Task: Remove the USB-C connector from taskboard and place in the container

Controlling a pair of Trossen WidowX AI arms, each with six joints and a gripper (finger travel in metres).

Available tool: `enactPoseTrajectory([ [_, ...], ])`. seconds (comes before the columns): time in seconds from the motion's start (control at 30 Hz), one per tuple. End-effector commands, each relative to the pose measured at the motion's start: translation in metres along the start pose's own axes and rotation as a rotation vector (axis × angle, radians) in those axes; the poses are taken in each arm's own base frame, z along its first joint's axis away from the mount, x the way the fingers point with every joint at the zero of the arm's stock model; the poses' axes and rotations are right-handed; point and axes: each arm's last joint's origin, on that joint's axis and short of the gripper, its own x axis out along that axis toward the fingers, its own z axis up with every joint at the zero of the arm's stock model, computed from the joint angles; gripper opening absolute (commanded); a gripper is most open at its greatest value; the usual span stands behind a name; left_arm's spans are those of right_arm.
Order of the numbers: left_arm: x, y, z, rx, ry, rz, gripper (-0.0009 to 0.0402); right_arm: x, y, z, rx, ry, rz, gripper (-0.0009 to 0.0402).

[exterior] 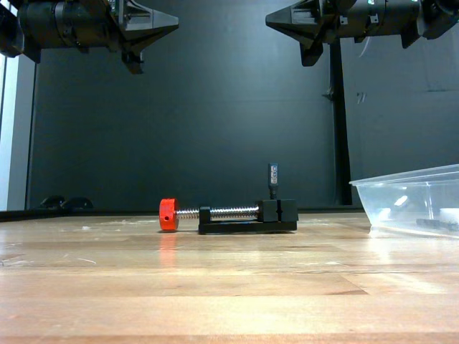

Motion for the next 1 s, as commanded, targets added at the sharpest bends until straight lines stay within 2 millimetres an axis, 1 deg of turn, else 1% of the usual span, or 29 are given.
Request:
enactPoseTrajectory([
  [0.03, 0.0, 0.0, 0.0, 0.0, 0.0, 0.0, 0.0, 0.0002, -0.0001, -0.0001, 0.0, 0.001, -0.005, 0.0],
  [1.0, 0.0001, 0.0, 0.0, 0.0, 0.0, 0.0, 0.0, 0.0001, 0.0, -0.0019, 0.016, 0.019, -0.006, 0.0],
])
